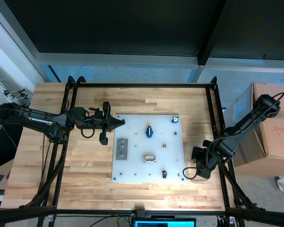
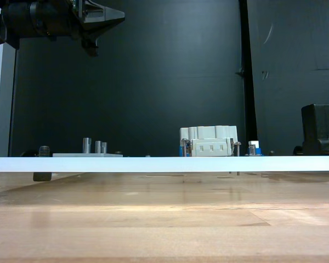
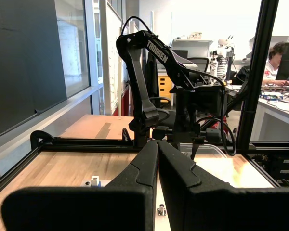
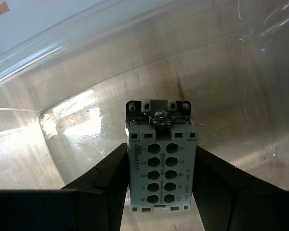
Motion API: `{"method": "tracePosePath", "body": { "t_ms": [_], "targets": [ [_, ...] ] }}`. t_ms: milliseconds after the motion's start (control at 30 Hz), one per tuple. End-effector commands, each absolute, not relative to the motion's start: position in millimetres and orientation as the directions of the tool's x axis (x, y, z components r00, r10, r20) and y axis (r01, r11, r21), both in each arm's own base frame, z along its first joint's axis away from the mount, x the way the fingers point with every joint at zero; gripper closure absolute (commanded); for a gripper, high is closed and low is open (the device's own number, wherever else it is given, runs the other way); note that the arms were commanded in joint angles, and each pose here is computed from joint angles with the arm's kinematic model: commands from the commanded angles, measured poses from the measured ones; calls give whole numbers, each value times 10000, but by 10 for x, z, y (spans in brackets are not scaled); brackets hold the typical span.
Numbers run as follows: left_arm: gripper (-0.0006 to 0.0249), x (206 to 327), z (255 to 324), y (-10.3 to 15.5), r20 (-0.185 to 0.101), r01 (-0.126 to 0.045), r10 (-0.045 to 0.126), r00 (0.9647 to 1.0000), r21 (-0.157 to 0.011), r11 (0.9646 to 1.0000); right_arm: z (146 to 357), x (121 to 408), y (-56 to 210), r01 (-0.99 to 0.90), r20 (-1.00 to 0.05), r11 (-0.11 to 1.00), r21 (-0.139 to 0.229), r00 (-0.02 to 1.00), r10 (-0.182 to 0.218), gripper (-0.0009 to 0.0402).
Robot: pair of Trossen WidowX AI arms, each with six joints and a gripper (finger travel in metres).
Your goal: Remove the HAN10E connector from the taskboard and place in the container
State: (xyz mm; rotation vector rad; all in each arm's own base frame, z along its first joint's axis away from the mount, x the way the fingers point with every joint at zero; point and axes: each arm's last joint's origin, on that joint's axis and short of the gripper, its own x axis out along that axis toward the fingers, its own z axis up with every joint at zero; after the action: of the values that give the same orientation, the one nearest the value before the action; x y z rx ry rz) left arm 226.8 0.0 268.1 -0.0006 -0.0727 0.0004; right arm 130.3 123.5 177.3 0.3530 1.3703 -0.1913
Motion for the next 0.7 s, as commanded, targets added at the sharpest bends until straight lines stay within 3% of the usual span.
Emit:
{"method": "tracePosePath", "body": {
  "t_ms": [33,400,567,700],
  "targets": [
    [243,2269,2682,0,730,0,0,9973,-6,10000,1745,1289,1222,3386,-9804,9327,1240,1867,626,333],
    [243,2269,2682,0,730,-3,4,9973,-6,10000,1716,1265,1196,3442,-9859,9333,1022,1602,489,190],
    [243,2269,2682,0,730,0,0,9973,-6,10000,1761,1262,1191,3604,-9888,9289,846,1455,336,148],
    [243,2269,2682,0,730,0,0,9973,-6,10000,1880,1259,1187,3631,-9932,9306,469,1160,48,127]
  ]
}}
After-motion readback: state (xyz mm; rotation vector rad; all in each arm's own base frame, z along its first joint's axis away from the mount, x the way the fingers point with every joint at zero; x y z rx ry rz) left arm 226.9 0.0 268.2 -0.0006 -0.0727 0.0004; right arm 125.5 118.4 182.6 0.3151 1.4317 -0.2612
